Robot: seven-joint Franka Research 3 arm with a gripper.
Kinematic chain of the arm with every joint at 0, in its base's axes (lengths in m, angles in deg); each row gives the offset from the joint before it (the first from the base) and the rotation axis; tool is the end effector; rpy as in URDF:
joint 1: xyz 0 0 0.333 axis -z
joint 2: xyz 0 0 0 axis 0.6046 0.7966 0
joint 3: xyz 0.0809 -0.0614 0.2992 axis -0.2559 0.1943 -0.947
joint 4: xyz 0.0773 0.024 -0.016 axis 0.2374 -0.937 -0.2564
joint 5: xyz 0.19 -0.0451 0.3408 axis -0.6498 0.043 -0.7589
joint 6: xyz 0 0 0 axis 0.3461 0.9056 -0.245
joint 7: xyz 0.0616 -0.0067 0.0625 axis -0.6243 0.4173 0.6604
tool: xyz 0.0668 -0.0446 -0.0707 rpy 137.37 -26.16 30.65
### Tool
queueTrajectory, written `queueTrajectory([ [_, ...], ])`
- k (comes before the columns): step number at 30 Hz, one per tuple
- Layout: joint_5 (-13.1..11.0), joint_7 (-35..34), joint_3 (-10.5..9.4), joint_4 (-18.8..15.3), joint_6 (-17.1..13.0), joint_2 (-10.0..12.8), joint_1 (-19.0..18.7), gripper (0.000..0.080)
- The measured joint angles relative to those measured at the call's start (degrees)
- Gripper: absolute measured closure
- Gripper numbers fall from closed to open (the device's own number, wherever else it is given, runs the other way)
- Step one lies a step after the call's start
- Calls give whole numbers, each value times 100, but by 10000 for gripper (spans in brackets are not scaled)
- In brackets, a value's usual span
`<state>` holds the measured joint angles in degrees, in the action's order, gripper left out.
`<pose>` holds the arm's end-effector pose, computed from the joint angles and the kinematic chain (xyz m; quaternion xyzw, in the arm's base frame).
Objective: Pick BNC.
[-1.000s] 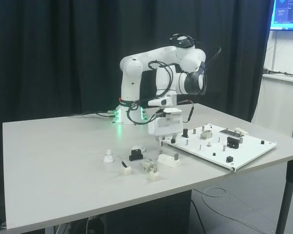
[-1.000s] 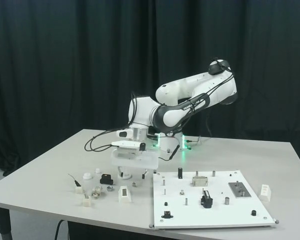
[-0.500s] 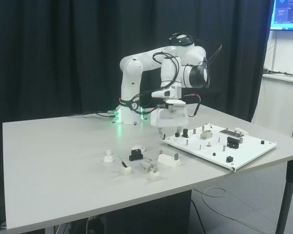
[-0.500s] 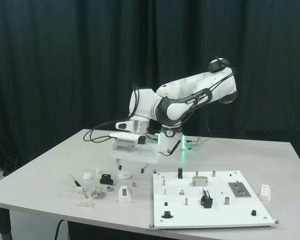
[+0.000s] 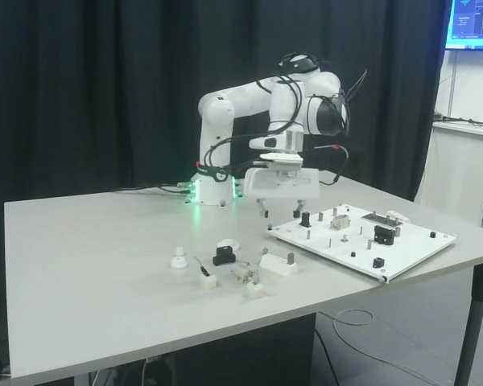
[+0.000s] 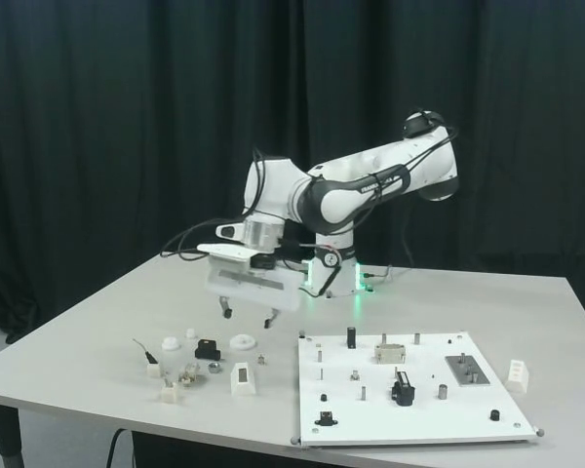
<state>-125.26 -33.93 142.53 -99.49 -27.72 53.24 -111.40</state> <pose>0.5380 -0.0578 0.2928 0.8974 -0.4261 0.1136 0.0136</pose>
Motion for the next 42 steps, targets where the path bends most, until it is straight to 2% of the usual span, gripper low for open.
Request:
queueTrajectory([
  [10,199,-1332,85,291,614,1,487,3],
  [21,227,-2329,79,375,1270,62,830,3],
  [33,234,-3438,-98,166,1373,108,774,3],
  [42,184,-3823,-278,48,1226,108,666,3],
])
